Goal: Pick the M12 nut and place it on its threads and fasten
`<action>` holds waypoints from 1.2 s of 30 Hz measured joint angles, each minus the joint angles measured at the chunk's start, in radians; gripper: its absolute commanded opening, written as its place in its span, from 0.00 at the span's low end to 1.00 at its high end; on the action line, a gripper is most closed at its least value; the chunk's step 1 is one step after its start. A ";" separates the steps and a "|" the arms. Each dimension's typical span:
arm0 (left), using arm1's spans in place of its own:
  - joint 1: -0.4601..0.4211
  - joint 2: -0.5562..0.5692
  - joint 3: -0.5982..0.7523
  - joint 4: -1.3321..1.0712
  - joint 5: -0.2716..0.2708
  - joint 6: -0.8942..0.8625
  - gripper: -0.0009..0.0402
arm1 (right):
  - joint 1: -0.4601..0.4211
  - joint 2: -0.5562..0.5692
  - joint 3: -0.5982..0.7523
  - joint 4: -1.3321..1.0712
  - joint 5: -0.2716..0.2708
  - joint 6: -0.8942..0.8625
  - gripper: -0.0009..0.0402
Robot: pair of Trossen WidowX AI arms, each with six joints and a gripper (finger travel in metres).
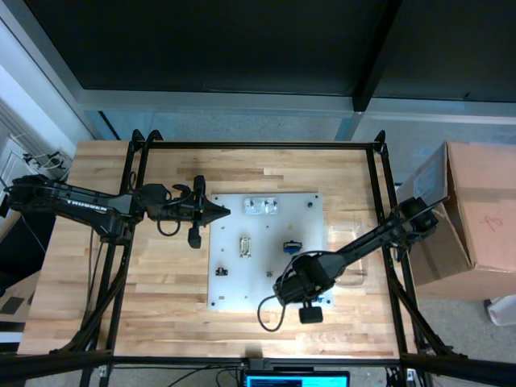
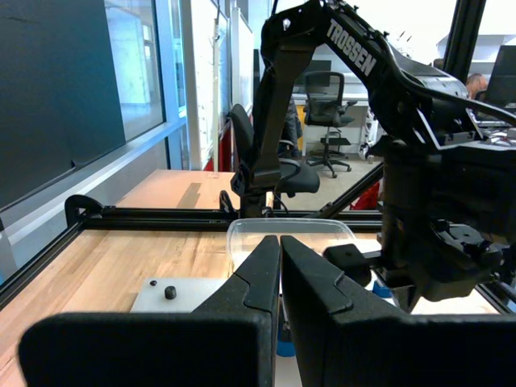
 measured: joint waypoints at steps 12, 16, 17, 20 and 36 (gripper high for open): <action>0.000 0.000 0.000 0.000 0.000 0.000 0.02 | -0.002 0.002 0.004 -0.006 0.172 0.008 0.02; 0.000 0.000 0.000 0.000 0.000 0.000 0.02 | 0.004 0.027 0.002 0.013 0.161 0.008 0.02; 0.000 0.000 0.000 0.000 0.000 0.000 0.02 | 0.005 0.029 0.002 0.016 0.151 0.008 0.02; 0.000 0.000 0.000 0.000 0.000 0.000 0.02 | 0.005 0.030 0.002 0.019 0.090 0.005 0.02; 0.000 0.000 0.000 0.000 0.000 0.000 0.02 | 0.011 0.029 0.001 0.021 -0.043 -0.019 0.02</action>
